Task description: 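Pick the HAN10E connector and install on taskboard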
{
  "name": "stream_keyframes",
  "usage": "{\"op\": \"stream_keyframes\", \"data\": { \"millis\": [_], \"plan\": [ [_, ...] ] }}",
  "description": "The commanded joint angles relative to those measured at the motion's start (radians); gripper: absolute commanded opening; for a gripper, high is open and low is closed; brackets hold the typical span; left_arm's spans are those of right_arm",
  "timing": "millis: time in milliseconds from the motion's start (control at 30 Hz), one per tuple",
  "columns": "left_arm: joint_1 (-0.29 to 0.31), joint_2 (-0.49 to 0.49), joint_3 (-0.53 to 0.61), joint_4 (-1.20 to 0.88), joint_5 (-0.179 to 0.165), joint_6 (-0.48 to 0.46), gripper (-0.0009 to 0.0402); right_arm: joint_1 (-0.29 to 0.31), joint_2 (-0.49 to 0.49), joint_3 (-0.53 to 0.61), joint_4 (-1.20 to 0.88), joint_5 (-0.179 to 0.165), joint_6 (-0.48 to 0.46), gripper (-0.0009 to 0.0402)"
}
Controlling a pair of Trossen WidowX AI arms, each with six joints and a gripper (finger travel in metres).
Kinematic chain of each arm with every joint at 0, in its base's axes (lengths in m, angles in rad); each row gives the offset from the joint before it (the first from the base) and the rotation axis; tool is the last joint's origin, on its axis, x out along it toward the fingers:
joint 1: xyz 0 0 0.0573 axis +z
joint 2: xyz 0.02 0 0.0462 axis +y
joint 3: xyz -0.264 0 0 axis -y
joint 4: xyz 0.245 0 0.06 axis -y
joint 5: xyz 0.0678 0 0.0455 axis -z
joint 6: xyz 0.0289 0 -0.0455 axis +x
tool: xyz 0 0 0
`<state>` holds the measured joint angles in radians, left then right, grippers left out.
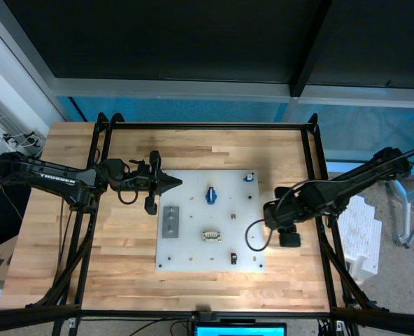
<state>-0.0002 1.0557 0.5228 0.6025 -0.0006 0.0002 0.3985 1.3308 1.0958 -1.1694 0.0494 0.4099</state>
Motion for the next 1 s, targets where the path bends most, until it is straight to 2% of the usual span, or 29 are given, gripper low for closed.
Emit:
{"op": "stream_keyframes", "data": {
  "millis": [33, 300, 667, 1000],
  "plan": [
    [0.000, 0.000, 0.000, 0.000, 0.000, 0.000, 0.0001, -0.013, 0.064, 0.056, 0.002, 0.002, -0.005, 0.0055],
    [0.000, 0.000, 0.000, 0.000, 0.000, 0.000, 0.0001, -0.048, 0.243, 0.223, 0.002, 0.002, -0.008, 0.0055],
    [0.000, 0.000, 0.000, 0.000, 0.000, 0.000, 0.0001, -0.096, 0.506, 0.511, 0.001, 0.001, -0.071, 0.0055],
    [0.000, 0.000, 0.000, 0.000, 0.000, 0.000, 0.0001, -0.106, 0.658, 0.673, -0.007, 0.001, -0.098, 0.0055]
  ]
}}
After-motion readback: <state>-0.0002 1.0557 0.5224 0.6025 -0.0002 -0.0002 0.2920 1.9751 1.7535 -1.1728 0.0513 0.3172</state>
